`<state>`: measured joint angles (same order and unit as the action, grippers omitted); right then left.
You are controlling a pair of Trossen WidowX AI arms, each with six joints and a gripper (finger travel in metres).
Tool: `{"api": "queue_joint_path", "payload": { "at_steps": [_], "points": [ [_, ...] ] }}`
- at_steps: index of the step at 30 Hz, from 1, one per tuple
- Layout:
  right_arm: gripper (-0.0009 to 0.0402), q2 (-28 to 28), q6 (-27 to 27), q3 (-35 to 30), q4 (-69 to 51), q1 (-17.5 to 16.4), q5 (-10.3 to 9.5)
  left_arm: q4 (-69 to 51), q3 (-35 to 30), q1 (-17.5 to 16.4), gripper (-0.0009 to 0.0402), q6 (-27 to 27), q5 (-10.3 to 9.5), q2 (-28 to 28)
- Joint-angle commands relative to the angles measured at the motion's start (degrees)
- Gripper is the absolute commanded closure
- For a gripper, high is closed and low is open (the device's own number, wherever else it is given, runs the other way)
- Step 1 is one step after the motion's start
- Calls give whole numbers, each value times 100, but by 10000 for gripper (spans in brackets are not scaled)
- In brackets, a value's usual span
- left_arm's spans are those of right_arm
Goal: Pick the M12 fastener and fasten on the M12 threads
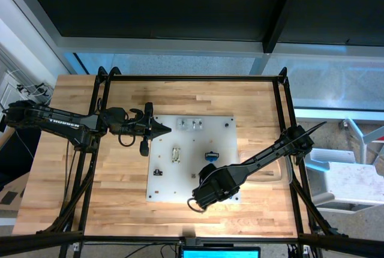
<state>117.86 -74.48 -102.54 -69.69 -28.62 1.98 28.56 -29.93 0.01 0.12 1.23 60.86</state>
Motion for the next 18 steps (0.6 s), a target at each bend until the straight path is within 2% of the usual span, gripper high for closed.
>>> {"api": "queue_joint_path", "payload": {
  "at_steps": [1,3,6,10,13,18],
  "points": [
    [161,9,2026,-7,-22,-2,0,2,-2,0,393,-2,0,0],
    [161,9,2830,-7,-39,-2,0,0,-2,0,393,-2,2,0],
    [161,9,3403,0,-44,-4,-9,2,-2,0,393,-2,2,0],
    [163,9,3517,0,-144,2,2,2,-2,-2,393,-2,2,0],
    [177,9,3589,85,-278,-2,116,2,-2,0,393,-2,0,0],
    [252,9,4105,214,-203,13,168,2,-2,0,393,-2,2,0]
  ]
}}
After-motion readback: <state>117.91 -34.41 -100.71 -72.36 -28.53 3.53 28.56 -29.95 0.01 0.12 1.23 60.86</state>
